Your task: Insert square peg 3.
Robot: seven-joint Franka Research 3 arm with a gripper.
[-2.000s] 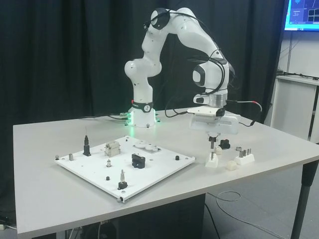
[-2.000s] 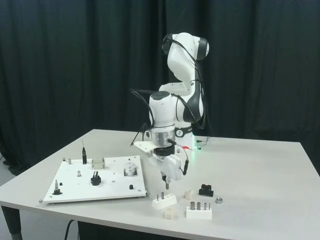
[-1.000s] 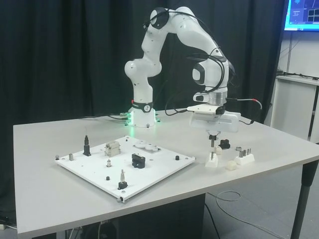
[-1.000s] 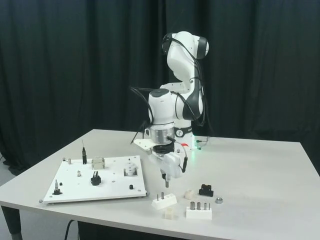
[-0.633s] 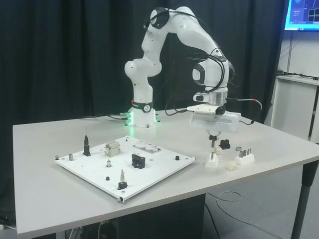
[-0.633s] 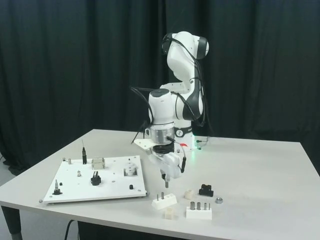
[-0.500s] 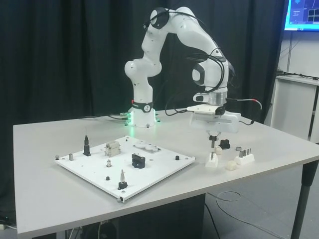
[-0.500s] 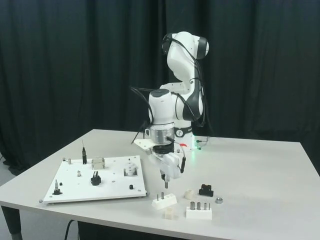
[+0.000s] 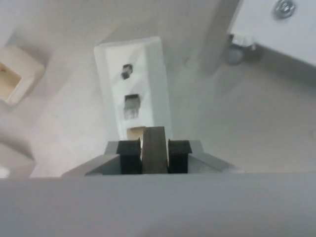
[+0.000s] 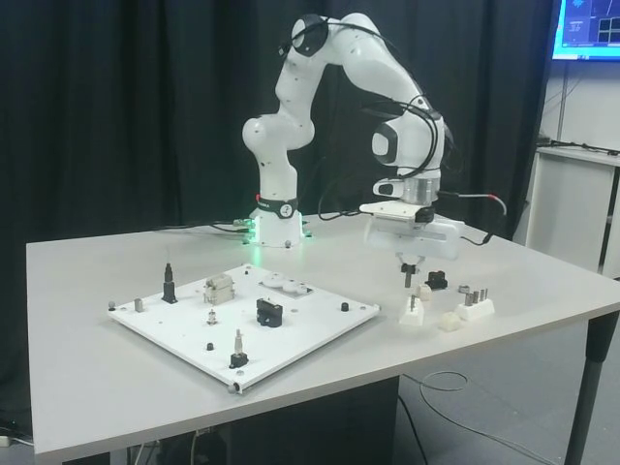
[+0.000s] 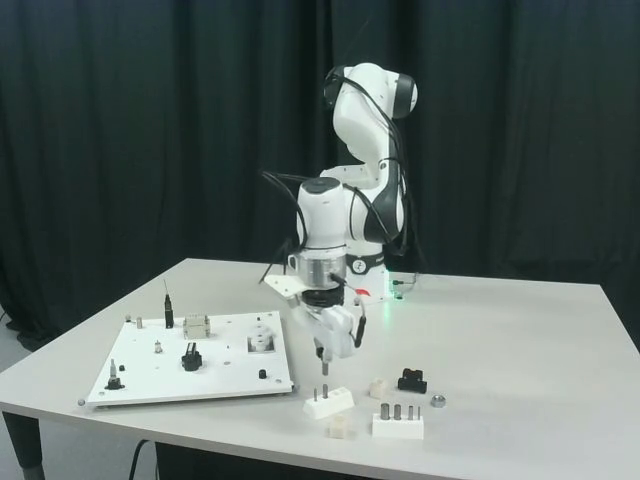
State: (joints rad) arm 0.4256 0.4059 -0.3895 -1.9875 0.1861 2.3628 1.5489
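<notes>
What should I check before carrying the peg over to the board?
1. Peg held between the fingers: ok.
2. Peg lifted free of the white holder block: ok, a gap shows in the second room view.
3. Two smaller pegs left in the holder block: ok.
4. White board flat on the table: ok.
5. Square hole for this peg on the board: cannot tell.

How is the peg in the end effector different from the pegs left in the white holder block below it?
The held peg is clamped between the end effector fingers and hangs clear above the holder block; the two remaining pegs sit upright in their sockets in the block. The held peg looks wider than either of them, and its socket shows empty at the near end of the block. All three are grey and stand vertical.
</notes>
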